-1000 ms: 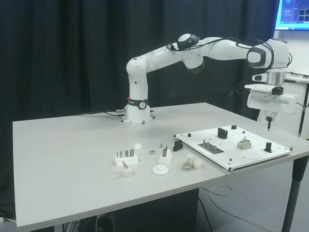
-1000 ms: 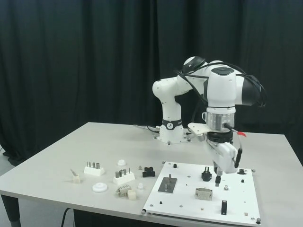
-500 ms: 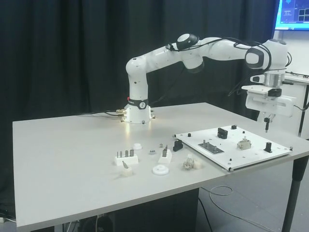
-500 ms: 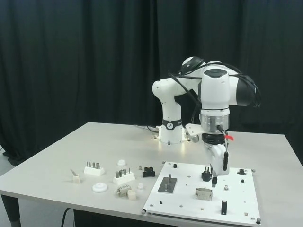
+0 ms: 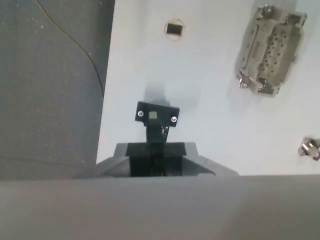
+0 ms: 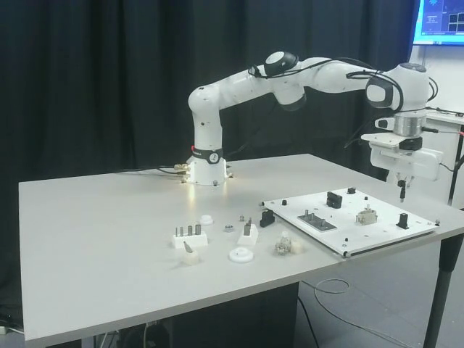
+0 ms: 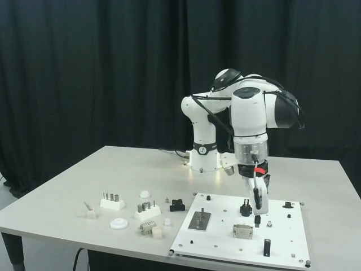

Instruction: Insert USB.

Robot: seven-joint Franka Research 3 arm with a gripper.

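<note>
My gripper [image 5: 156, 150] is shut on a black USB plug [image 5: 155, 127], which points straight down. In the wrist view its metal tip overlaps a small black socket block [image 5: 167, 113] screwed near the edge of the white board [image 5: 210, 100]. The first room view shows the gripper [image 6: 402, 183] hanging above the board's far right part, with the socket block [image 6: 403, 220] lower down near the right corner. From the second room view the plug [image 7: 257, 219] hangs a little above the board [image 7: 220, 237], apart from the socket block [image 7: 267, 247].
A grey multi-pin connector [image 5: 270, 50], a square hole [image 5: 174, 28], a metal plate with pegs [image 6: 313, 220] and black blocks [image 6: 334, 199] are on the board. Loose white and black parts [image 6: 190, 235] lie left of it. The grey floor [image 5: 50, 100] lies beyond the board's edge.
The hand has turned about its vertical axis and shifted slightly over the board. The plug has stayed in the gripper throughout.
</note>
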